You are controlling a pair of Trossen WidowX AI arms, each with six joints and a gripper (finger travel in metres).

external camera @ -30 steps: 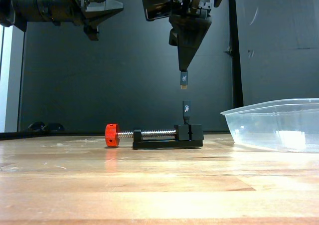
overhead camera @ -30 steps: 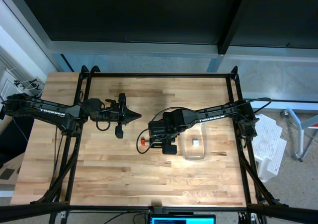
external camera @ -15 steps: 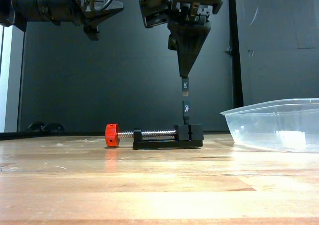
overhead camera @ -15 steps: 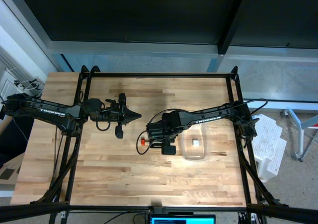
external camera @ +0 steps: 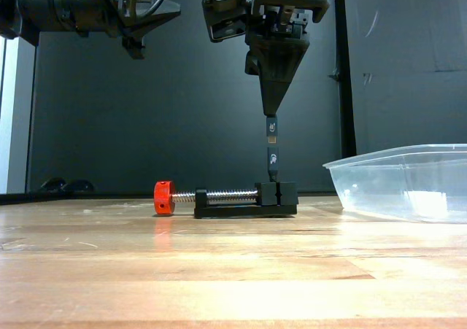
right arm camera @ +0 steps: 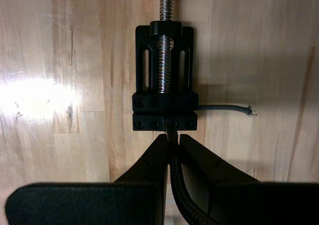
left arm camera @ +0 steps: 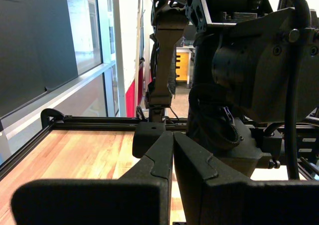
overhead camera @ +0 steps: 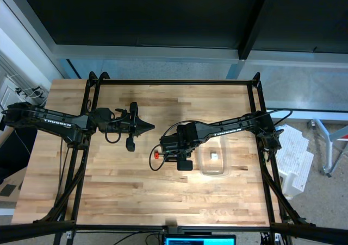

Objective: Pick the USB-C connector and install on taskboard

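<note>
Holds a USB-C connector [external camera: 271, 129] over the taskboard [external camera: 244, 198].
Parks the left gripper [overhead camera: 149, 127] high at left, fingers pressed together, empty. Clamps the right gripper [external camera: 271, 114] tight on the connector's top end: small, dark grey, pale metal tip. Hangs it straight below the fingertips, long axis vertical, tip down, just above the upright grey pin [external camera: 272, 161].

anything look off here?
One thing: a short cable stub sticks out of the side of the taskboard and ends frayed. Otherwise fine: right gripper holds the connector upright, in line above the pin; left gripper hangs shut at the left, away from it.
</note>
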